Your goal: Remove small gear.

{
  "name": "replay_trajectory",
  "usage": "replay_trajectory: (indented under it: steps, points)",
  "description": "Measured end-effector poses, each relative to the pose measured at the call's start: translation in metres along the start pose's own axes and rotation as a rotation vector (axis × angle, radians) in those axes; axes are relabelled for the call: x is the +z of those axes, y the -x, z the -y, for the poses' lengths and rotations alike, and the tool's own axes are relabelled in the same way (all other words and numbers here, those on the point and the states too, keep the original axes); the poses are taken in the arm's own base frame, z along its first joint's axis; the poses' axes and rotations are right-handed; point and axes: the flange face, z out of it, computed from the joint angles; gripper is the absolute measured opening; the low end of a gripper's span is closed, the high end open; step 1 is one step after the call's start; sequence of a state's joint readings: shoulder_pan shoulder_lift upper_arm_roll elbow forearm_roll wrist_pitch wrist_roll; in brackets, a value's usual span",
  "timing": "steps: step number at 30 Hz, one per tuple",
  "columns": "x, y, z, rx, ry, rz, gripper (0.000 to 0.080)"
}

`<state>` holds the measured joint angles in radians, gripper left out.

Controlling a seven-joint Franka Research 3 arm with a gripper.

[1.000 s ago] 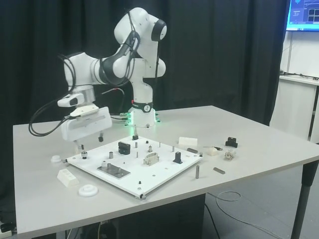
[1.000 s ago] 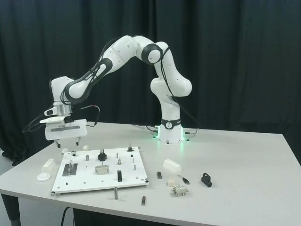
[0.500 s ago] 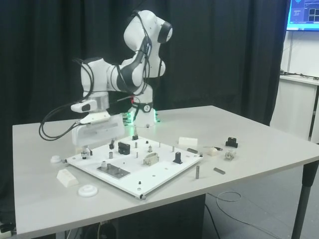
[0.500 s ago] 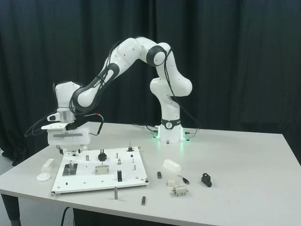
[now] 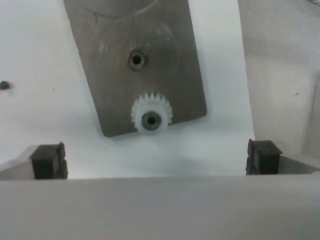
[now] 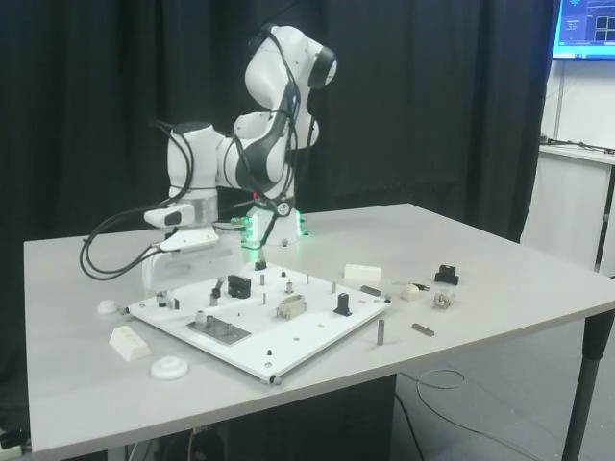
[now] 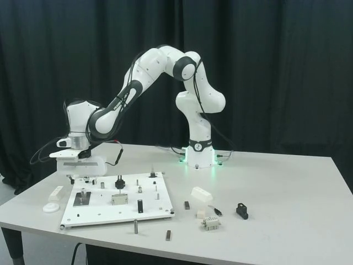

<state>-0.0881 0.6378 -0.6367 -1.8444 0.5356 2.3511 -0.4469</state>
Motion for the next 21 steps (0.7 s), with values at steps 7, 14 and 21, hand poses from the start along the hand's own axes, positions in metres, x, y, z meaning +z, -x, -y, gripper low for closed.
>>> replay_trajectory:
  steps: [7,14,21]
  points:
    - [0.006,-0.001,0.002,-0.005,0.014,-0.005,0.0800]
    - [0.013,-0.001,0.005,-0.013,0.023,-0.008,0.0800]
    - [0.020,-0.002,0.010,-0.022,0.031,-0.013,0.0800]
